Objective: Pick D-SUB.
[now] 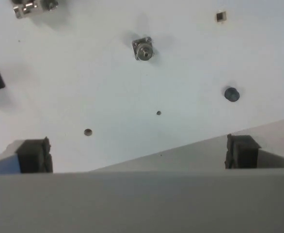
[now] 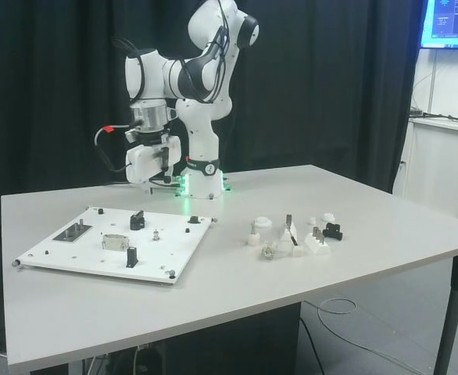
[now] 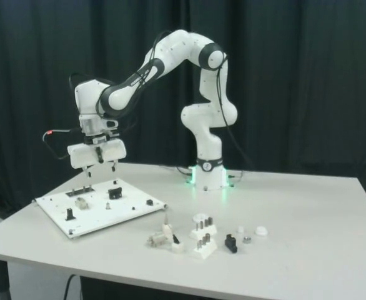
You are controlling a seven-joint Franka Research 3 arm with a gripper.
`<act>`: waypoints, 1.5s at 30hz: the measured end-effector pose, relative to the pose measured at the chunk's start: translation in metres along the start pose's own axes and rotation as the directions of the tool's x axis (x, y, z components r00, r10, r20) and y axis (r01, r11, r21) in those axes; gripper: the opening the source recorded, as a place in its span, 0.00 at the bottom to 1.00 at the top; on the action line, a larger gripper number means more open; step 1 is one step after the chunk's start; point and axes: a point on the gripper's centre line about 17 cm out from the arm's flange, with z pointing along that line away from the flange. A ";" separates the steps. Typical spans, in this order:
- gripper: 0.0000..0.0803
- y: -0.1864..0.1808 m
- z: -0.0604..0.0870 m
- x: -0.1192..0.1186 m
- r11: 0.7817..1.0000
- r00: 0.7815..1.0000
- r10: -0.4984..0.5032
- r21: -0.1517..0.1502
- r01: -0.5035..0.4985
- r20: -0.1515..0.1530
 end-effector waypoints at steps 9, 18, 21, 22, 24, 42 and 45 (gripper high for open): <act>1.00 0.005 -0.005 -0.018 0.998 0.998 -0.063 -0.014 0.063 0.004; 1.00 0.016 -0.012 -0.050 0.980 0.980 -0.199 -0.023 0.199 -0.017; 1.00 0.021 -0.013 -0.061 0.965 0.965 -0.261 -0.029 0.260 -0.032; 1.00 0.023 -0.013 -0.065 0.959 0.959 -0.281 -0.031 0.280 -0.036; 1.00 0.027 -0.012 -0.074 0.948 0.947 -0.318 -0.036 0.316 -0.043; 1.00 0.065 -0.004 -0.143 0.856 0.857 -0.515 -0.066 0.513 -0.023; 1.00 0.071 -0.002 -0.157 0.842 0.843 -0.538 -0.063 0.536 -0.018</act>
